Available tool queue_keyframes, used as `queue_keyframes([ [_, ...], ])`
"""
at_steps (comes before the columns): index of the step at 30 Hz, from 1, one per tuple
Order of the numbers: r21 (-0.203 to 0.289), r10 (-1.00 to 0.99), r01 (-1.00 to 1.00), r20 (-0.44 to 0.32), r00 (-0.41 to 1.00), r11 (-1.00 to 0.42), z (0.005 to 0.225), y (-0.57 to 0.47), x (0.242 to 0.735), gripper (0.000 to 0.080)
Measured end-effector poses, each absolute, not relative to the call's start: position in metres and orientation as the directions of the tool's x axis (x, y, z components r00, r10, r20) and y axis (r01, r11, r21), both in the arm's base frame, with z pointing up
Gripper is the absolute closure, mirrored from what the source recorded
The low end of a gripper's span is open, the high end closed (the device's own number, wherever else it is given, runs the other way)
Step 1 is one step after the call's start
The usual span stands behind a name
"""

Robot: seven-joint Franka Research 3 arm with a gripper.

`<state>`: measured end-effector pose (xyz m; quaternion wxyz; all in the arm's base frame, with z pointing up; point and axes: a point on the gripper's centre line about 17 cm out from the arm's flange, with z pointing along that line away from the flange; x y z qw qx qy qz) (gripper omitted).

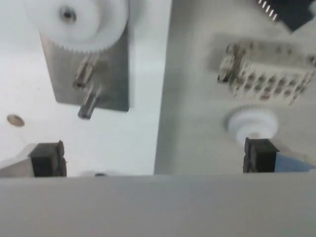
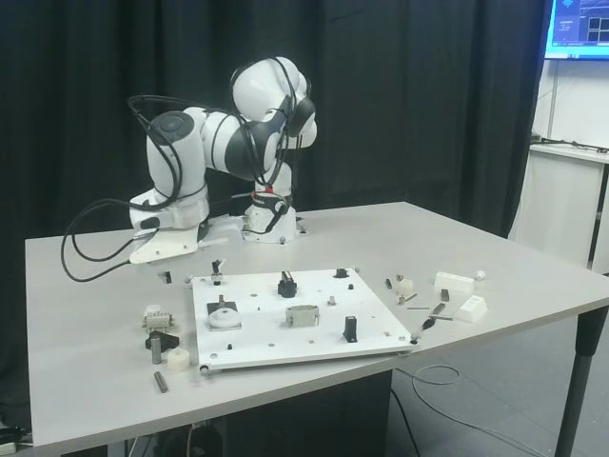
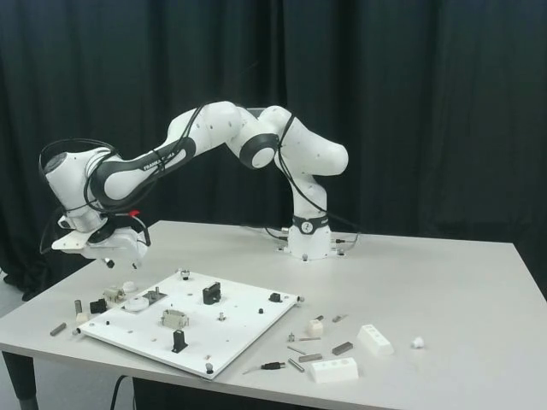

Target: Remove bolt 4.

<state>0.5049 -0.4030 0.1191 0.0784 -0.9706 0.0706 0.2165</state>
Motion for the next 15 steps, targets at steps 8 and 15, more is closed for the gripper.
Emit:
queue_keyframes([
  [8,-0.118,-0.113,-0.206,-0.535,0.837,-0.971,0.111,-0.388,0.474,0.0003],
  [15,-0.132,-0.109,-0.236,-0.611,0.784,-0.963,0.102,-0.375,0.444,0.0003],
])
